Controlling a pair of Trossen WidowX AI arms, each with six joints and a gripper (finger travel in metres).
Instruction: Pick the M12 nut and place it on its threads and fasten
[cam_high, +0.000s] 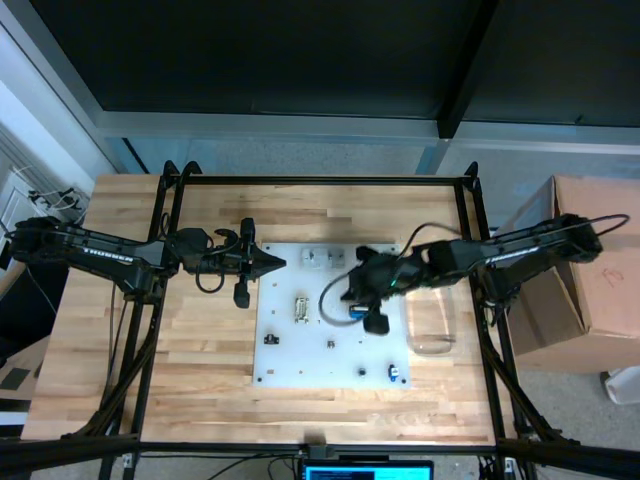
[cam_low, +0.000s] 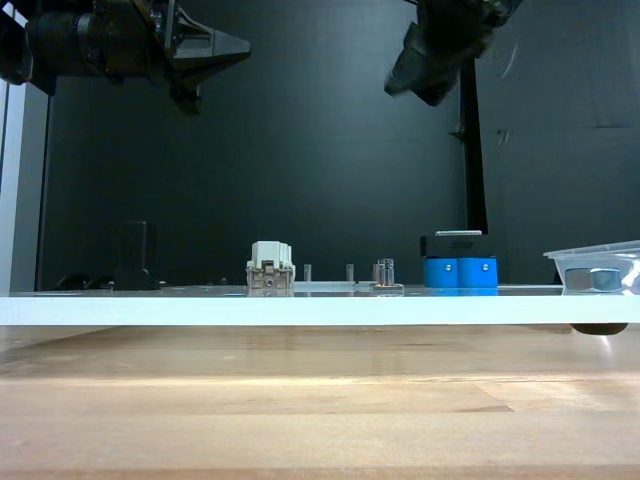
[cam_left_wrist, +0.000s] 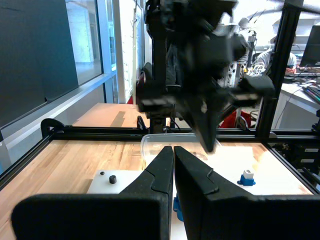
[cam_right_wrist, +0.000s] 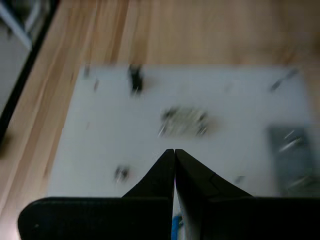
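In the low view the silver M12 nut (cam_low: 590, 280) shows at the far right, in line with the clear tray (cam_low: 600, 252). From above, the tray (cam_high: 432, 325) shows no nut. A small silver spot (cam_high: 396, 373) sits at the board's near right edge, where the stud stands, so the nut appears to be on its stud. How far down it sits, I cannot tell. My right gripper (cam_high: 358, 290) hangs high over the mid-right of the board, shut (cam_right_wrist: 174, 152) with nothing visible between its fingers. My left gripper (cam_high: 280, 263) hovers high at the board's left edge, shut (cam_left_wrist: 173, 150) and empty.
The white board (cam_high: 300, 365) carries a cream connector (cam_low: 271, 270), a silver post (cam_low: 384, 272) and blue blocks (cam_low: 460, 272). A black post (cam_left_wrist: 112, 179) stands at its far right corner. A cardboard box (cam_high: 580, 270) sits beyond the frame on the right.
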